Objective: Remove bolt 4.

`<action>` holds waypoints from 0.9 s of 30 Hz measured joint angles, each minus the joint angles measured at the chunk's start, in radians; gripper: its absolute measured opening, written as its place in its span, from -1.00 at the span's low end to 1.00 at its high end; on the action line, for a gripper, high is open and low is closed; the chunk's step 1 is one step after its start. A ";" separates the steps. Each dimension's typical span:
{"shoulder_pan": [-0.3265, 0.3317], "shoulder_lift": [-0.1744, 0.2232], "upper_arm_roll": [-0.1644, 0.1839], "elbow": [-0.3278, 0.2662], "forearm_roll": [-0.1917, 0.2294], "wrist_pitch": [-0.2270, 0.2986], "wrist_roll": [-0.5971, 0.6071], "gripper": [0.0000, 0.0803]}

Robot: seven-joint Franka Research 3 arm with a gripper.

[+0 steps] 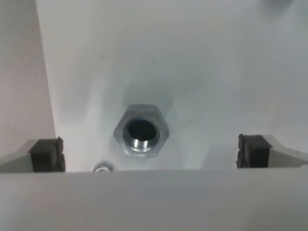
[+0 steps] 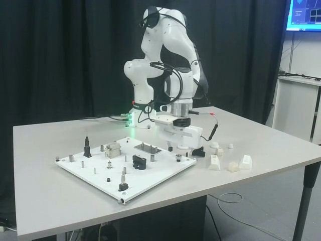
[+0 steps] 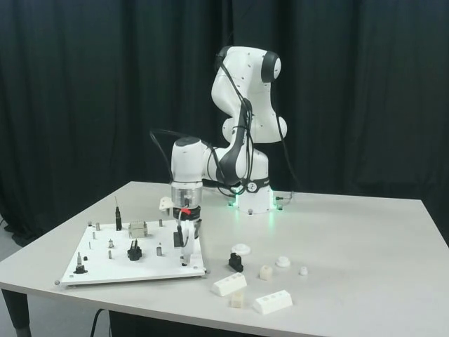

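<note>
Curtains, black, close the room behind our grey bench. Our claw hangs open above bolt 4, upright in the white board near the board's corner.

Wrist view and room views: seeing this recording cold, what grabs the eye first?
In the wrist view, the hex bolt head with its threaded hollow sits on the white board, between the open hand's black fingertips. In the room views, the white arm bends down over the board's corner nearest the loose white blocks on the grey table.
</note>
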 joint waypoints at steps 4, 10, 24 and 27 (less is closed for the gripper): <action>-0.002 0.007 0.000 0.010 0.000 -0.006 -0.002 0.99; -0.008 0.018 0.000 0.026 0.000 -0.015 -0.009 0.99; -0.014 0.038 0.000 0.062 0.000 -0.056 -0.036 0.99; -0.014 0.041 0.000 0.068 0.000 -0.067 -0.036 0.99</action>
